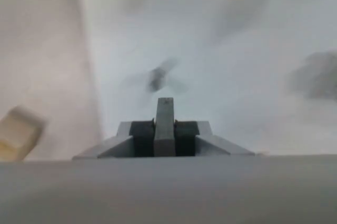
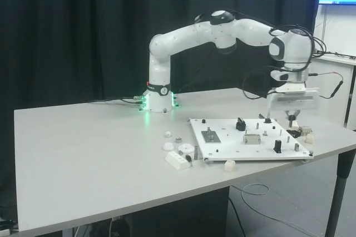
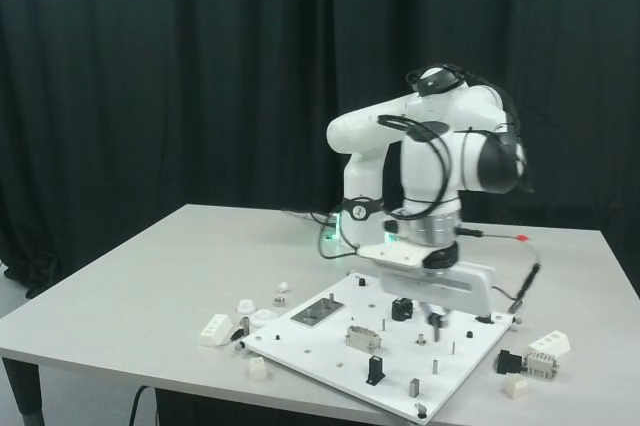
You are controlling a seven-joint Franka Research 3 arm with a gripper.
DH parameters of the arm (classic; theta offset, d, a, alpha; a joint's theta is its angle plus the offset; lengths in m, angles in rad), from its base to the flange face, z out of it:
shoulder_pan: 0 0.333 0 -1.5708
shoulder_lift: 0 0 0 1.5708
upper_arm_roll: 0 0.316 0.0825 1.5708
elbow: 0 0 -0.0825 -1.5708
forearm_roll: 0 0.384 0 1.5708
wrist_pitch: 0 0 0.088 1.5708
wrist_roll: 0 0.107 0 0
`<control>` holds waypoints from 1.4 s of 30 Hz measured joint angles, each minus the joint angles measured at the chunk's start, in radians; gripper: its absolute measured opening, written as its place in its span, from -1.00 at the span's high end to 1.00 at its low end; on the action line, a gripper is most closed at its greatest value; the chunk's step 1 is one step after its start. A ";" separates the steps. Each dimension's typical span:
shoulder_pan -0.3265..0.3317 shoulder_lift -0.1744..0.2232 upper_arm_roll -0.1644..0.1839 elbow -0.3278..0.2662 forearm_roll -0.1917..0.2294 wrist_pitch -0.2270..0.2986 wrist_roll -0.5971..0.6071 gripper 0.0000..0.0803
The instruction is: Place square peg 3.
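- One peg, square in section and grey, sits clamped upright between the two fingers of the gripper [image 1: 165,129]; the wrist view shows the black pads closed on both its flat sides, with the square peg [image 1: 165,124] poking out past them
- Both room views place the gripper above the far right part of the white board [image 2: 222,148], clear of its surface; the peg is in the air, not yet in any hole
- Somewhere below the peg tip the wrist view shows a dark blurred mark [image 1: 158,78] on the board; I judge this may be the target seat, but it is too smeared to say so firmly
- To do the step well, bring the peg straight over its seat before lowering, and turn the wrist so the flat faces match the sides of the hole, since a square section will not enter if twisted
- Keep the peg upright on the way down; a tilt would likely catch an edge on the rim and jam
- Nearby stand other fixtures, such as a black block [image 2: 240,123] and a grey metal block [image 2: 252,139], so I would descend vertically rather than sweep sideways near the surface
- Release only once the peg sits low and steady in the seat
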 joint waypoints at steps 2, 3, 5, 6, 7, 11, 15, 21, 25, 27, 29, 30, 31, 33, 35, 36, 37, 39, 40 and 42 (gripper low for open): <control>0.004 0.000 0.011 0.020 -0.001 0.001 0.014 0.81; 0.005 0.000 0.017 0.030 -0.002 0.004 0.020 0.81; 0.007 0.000 0.029 0.048 -0.006 0.013 0.029 0.81; 0.007 0.000 0.036 0.056 -0.008 0.019 0.032 0.81; 0.007 0.000 0.044 0.063 -0.011 0.026 0.035 0.81; 0.008 -0.001 0.075 0.087 -0.028 0.055 0.045 0.81; 0.009 -0.001 0.106 0.101 -0.051 0.081 0.057 0.81; 0.011 -0.001 0.154 0.109 -0.081 0.118 0.074 0.81; 0.012 -0.001 0.184 0.109 -0.097 0.142 0.087 0.81; 0.013 -0.002 0.198 0.109 -0.106 0.152 0.094 0.81; 0.014 -0.002 0.211 0.109 -0.115 0.163 0.101 0.81; 0.015 -0.002 0.217 0.109 -0.121 0.168 0.105 0.81; 0.016 -0.002 0.223 0.109 -0.127 0.173 0.109 0.81; 0.018 -0.002 0.234 0.109 -0.136 0.185 0.115 0.81; 0.020 -0.002 0.244 0.109 -0.146 0.194 0.119 0.81; 0.021 -0.002 0.248 0.109 -0.152 0.199 0.120 0.81; 0.022 -0.002 0.251 0.109 -0.158 0.204 0.121 0.81; 0.024 -0.002 0.257 0.109 -0.168 0.211 0.125 0.81; 0.025 -0.002 0.260 0.109 -0.171 0.214 0.129 0.81; 0.028 -0.002 0.262 0.109 -0.179 0.219 0.139 0.81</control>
